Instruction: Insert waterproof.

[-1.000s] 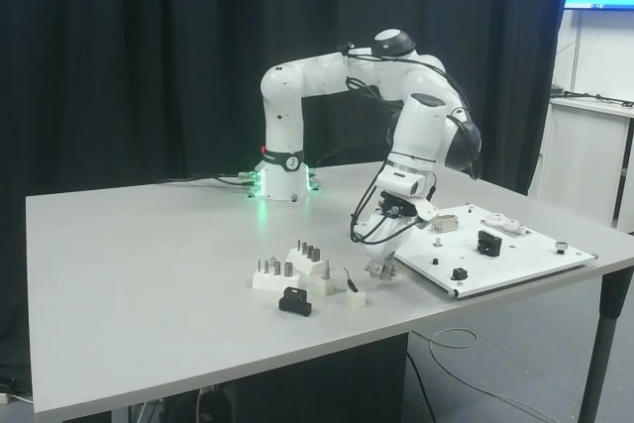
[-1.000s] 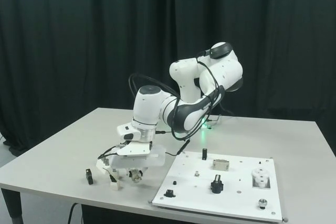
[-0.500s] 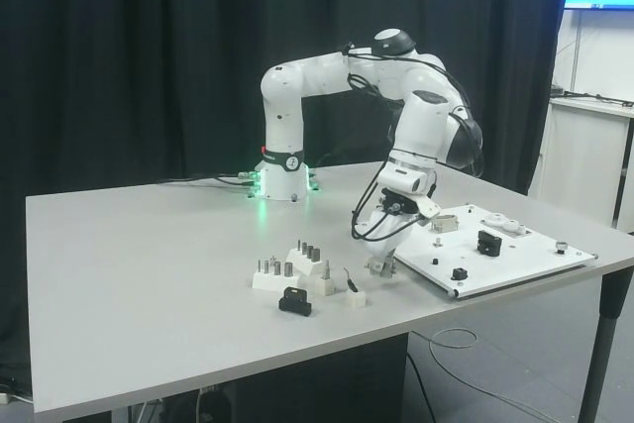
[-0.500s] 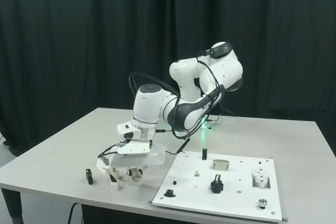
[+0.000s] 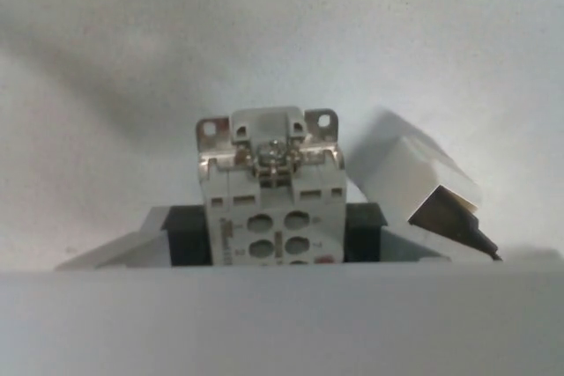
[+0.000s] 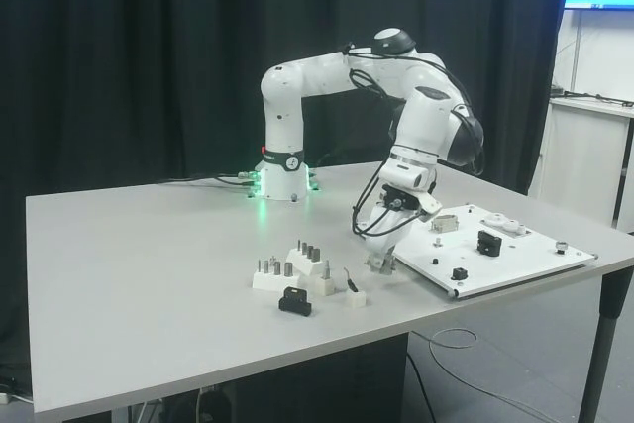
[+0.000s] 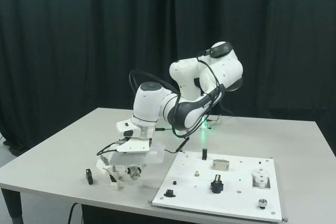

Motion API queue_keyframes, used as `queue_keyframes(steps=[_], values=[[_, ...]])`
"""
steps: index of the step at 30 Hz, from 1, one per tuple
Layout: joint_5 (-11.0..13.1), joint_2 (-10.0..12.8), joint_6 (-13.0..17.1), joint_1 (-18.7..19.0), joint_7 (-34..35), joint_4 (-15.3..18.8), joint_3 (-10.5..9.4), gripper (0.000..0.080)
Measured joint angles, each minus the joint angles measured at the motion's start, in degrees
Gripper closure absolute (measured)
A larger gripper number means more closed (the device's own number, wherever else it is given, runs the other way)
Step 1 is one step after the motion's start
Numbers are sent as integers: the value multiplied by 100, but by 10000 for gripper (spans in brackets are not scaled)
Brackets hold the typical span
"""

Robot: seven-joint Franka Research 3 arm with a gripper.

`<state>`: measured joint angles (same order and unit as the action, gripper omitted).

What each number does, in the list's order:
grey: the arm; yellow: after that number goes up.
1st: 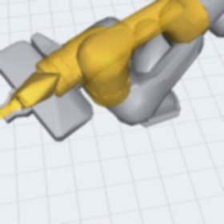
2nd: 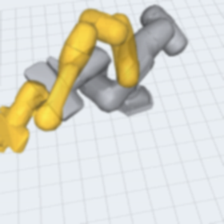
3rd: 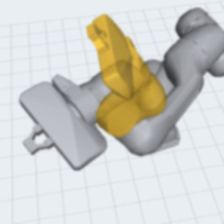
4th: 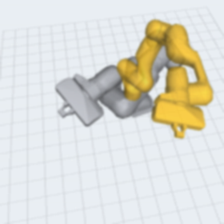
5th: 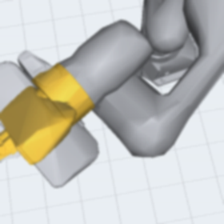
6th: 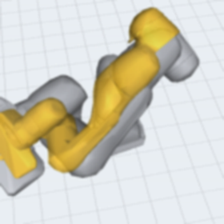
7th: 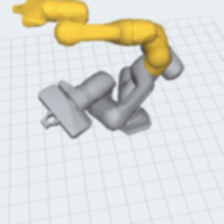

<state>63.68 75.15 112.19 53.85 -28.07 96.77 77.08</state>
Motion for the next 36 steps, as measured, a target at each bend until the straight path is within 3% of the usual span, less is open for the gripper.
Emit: queue_keyframes(steps=[9,18,29,36], values=[[-8,-3,-25,27,-187,-9,25,490],[-16,-63,-247,184,-1,-2,123,490],[-28,-140,-750,553,47,-2,436,490],[-264,-190,-1051,852,-237,-8,588,490]])
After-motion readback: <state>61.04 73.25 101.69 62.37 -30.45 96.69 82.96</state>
